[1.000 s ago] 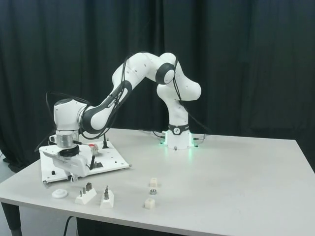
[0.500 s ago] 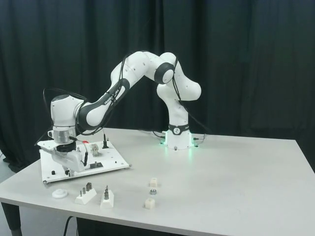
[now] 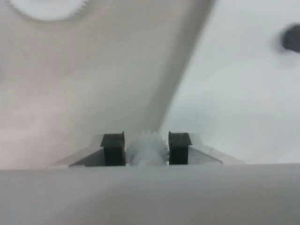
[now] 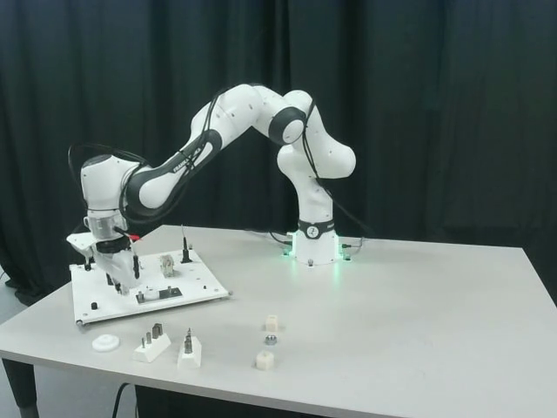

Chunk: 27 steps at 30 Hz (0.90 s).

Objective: Insert small gear.

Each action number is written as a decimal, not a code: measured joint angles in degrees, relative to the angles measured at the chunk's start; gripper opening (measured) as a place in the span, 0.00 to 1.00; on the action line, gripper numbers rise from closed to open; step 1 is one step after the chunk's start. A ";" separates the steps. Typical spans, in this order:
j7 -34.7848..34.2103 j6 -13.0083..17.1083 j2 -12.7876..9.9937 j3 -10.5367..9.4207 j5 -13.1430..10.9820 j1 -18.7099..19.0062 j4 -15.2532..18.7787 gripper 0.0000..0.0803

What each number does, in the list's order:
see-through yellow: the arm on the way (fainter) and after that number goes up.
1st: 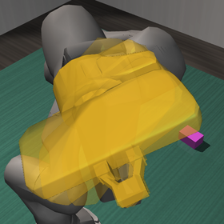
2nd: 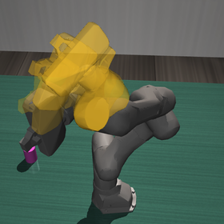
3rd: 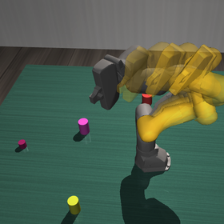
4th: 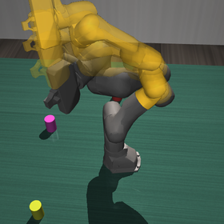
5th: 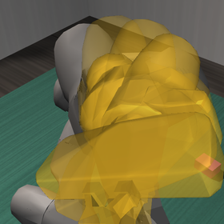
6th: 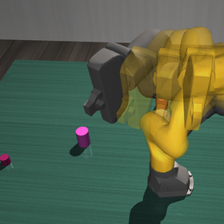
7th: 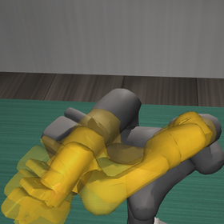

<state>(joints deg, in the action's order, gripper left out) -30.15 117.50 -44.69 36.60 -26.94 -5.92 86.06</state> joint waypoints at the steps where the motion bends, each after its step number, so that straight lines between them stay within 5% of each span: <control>1: -0.72 -0.14 0.22 0.20 0.00 -0.09 0.21 0.24; 14: -9.29 0.81 3.29 0.73 -0.44 -1.61 4.05 0.24; 27: -10.00 3.74 4.88 0.82 -1.34 -1.89 8.45 0.24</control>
<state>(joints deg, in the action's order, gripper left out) -40.16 121.23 -39.81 37.42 -28.27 -7.81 94.51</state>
